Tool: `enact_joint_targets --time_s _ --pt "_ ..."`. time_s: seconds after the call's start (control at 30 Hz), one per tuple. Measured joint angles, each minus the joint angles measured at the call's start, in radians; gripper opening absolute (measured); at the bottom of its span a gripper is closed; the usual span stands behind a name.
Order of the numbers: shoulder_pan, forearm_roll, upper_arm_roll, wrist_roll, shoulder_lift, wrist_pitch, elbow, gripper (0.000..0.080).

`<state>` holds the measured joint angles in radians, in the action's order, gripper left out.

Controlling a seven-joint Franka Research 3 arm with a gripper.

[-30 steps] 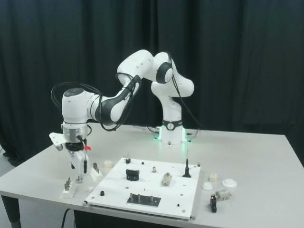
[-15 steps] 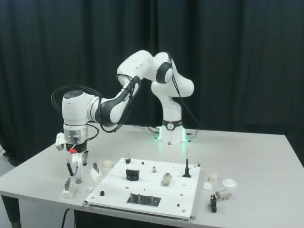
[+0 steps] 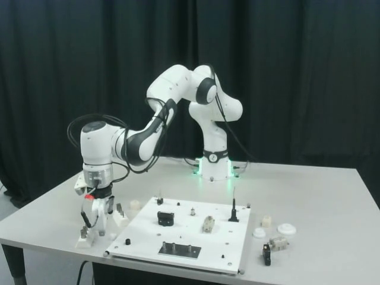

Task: Pick small gear.

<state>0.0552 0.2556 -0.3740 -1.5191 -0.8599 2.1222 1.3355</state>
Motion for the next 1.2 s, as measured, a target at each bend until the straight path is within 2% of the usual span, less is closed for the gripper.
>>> enact_joint_targets --time_s 1.2 --pt "-0.025 0.037 0.001 -0.118 0.045 0.139 0.161 0.08"
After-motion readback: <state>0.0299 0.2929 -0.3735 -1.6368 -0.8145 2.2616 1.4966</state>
